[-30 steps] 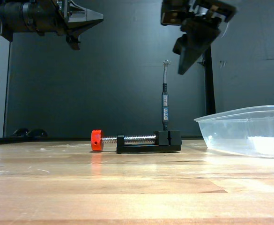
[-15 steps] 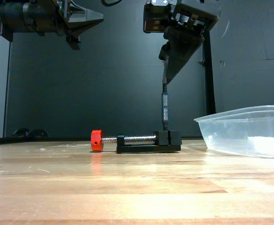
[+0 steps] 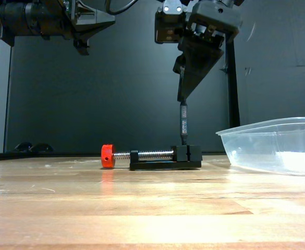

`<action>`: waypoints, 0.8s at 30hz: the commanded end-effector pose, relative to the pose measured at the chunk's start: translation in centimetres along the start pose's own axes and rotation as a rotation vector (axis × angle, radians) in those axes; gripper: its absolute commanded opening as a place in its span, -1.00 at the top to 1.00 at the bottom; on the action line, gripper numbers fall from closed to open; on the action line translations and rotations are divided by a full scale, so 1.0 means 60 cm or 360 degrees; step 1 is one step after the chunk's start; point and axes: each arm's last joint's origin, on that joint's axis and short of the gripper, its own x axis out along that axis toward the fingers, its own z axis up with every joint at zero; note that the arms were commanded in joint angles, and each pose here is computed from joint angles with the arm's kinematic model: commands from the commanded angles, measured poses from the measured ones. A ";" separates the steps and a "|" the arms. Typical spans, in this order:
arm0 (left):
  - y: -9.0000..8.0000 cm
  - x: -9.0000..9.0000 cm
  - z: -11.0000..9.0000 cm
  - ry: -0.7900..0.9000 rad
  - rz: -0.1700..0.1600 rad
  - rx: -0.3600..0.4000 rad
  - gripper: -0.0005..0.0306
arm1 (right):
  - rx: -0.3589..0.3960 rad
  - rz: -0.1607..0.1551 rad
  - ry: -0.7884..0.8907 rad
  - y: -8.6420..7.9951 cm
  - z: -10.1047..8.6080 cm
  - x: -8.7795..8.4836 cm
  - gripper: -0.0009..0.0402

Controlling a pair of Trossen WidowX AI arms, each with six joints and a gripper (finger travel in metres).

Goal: Remove the USB-C connector from taskboard and place in the container

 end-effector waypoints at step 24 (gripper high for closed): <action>0.000 0.000 0.000 -0.0001 0.0000 0.0001 0.97 | -0.0019 -0.0043 0.0034 -0.001 -0.005 0.019 0.42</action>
